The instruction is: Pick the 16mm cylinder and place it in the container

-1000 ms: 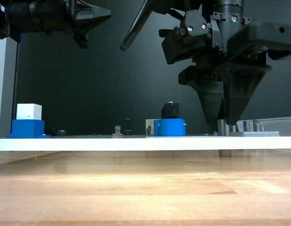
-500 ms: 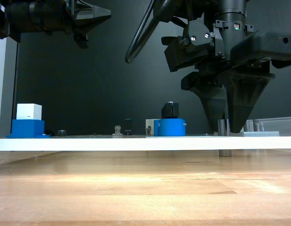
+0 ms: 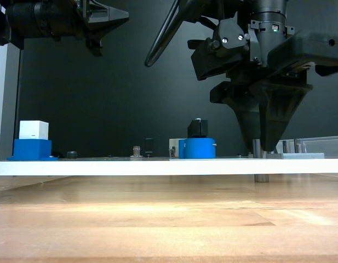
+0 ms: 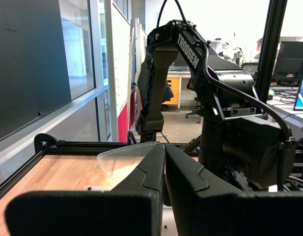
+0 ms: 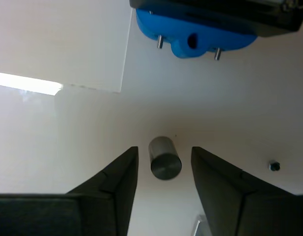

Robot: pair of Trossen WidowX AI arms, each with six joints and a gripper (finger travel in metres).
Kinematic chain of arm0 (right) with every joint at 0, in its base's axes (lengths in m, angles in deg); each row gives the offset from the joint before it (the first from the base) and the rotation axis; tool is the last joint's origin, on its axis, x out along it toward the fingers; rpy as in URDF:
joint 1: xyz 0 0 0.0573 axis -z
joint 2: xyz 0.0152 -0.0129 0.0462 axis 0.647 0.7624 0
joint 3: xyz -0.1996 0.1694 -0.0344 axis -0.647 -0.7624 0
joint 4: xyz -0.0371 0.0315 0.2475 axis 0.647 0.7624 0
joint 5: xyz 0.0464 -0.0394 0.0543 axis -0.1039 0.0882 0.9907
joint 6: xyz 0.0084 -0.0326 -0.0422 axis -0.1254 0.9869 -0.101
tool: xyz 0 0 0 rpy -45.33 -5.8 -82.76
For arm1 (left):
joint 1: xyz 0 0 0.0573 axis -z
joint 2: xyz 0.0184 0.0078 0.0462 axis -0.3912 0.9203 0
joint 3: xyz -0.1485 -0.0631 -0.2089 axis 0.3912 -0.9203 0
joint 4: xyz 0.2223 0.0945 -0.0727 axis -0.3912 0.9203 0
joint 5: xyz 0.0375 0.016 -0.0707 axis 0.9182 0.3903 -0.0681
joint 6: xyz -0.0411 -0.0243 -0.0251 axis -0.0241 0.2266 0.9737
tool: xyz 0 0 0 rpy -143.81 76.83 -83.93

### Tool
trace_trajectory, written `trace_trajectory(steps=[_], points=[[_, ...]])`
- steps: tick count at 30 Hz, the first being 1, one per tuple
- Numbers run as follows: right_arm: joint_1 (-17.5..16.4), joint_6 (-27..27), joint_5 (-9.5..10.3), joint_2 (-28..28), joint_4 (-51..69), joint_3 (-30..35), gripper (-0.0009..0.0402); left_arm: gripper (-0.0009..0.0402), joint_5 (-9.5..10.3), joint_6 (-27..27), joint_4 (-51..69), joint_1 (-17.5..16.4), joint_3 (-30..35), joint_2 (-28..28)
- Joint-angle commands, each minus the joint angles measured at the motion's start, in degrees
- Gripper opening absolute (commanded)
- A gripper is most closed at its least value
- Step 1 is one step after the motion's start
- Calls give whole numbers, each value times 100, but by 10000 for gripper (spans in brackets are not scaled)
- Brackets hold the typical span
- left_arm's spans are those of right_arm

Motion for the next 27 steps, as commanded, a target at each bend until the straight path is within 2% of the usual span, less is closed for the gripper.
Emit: trace_trajectory(steps=[1, 11, 21, 27], points=[[0, 0, 0, -9, 46, 0, 115, 0, -2, 0, 0, -2, 2, 2], [2, 22, -2, -9, 11, 0, 73, 0, -2, 0, 0, 0, 2, 2], [0, 22, -2, -9, -22, 0, 65, 0, -2, 0, -2, 0, 2, 4], [0, 22, -2, -90, -13, 0, 47, 0, -2, 0, 0, 0, 2, 2]])
